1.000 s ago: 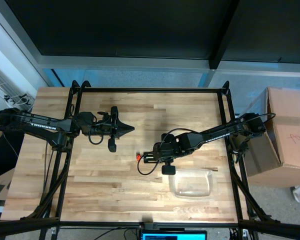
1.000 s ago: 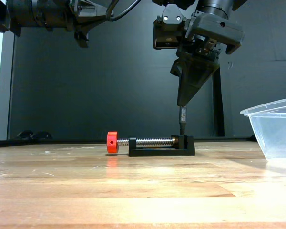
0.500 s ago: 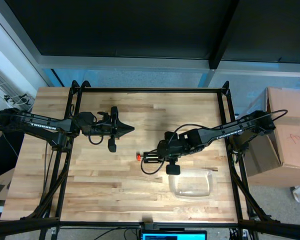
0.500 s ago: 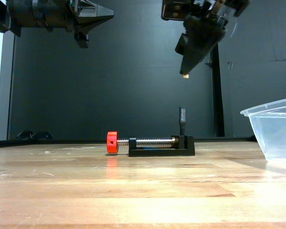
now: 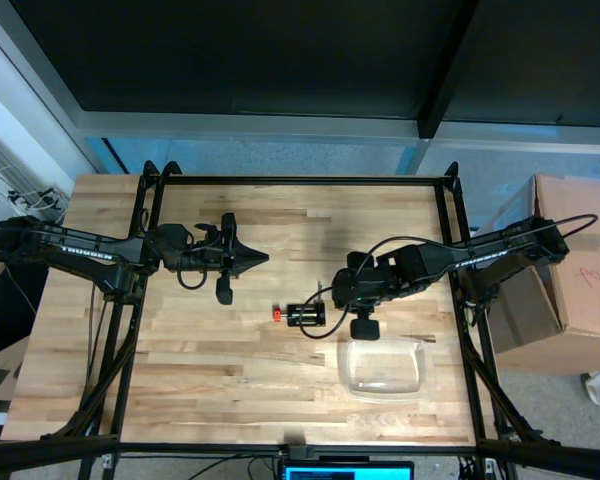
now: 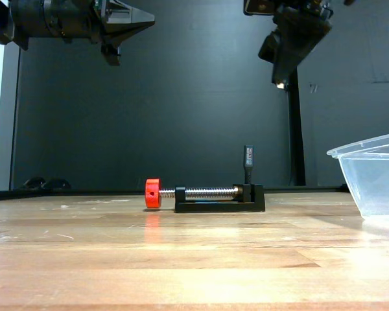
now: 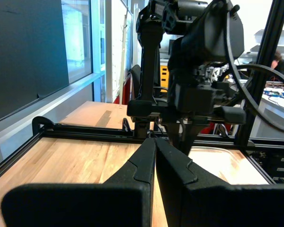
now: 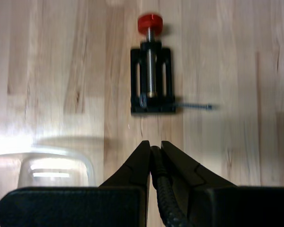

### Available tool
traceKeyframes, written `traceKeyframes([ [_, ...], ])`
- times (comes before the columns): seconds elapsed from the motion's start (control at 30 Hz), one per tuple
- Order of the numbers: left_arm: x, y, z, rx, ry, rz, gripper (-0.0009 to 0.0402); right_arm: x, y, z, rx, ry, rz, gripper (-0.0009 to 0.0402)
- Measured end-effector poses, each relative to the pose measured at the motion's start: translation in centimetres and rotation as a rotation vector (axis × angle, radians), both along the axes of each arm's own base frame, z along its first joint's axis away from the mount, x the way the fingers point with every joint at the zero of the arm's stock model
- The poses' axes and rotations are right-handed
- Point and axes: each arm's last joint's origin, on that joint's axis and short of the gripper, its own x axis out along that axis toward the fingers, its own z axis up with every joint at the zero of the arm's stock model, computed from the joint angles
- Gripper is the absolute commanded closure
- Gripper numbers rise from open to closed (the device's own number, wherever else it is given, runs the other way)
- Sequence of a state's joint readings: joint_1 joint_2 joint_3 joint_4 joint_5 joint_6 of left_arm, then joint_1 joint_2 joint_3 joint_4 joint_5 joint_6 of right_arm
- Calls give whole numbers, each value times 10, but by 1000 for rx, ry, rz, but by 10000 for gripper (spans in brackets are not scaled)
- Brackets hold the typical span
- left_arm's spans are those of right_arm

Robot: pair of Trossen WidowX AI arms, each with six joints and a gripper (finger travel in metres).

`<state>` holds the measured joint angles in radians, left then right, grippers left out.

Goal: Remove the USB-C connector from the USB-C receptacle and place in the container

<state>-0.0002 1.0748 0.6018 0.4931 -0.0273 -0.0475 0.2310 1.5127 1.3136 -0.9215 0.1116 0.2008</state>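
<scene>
My right gripper (image 6: 282,83) hangs high above the table, right of the black vise (image 6: 219,197) with its red knob. It is shut on the USB-C connector (image 6: 281,85), whose pale tip shows below the fingertips. In the right wrist view the gripper (image 8: 154,147) pinches the connector, and its black cable (image 8: 162,191) trails back between the fingers. The connector is clear of the receptacle (image 6: 248,157), which stands upright in the vise (image 8: 151,80). The clear container (image 5: 385,367) sits near the front right. My left gripper (image 5: 262,258) hovers shut at the back left, far from the vise.
The container's wall (image 6: 369,175) rises at the right in the low view, and its rim (image 8: 52,153) shows in the right wrist view. A black frame (image 5: 300,181) borders the table. A cardboard box (image 5: 575,270) stands beyond the right edge.
The right gripper has risen from the receptacle and moved right, toward the container, with the connector pulled out and held. The left arm has not moved.
</scene>
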Motion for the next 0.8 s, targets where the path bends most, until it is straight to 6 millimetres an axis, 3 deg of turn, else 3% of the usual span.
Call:
traceKeyframes([
  [0.8,0,0,-2,0,18,0,393,-73,-17,-23,15,63,-45,393],
])
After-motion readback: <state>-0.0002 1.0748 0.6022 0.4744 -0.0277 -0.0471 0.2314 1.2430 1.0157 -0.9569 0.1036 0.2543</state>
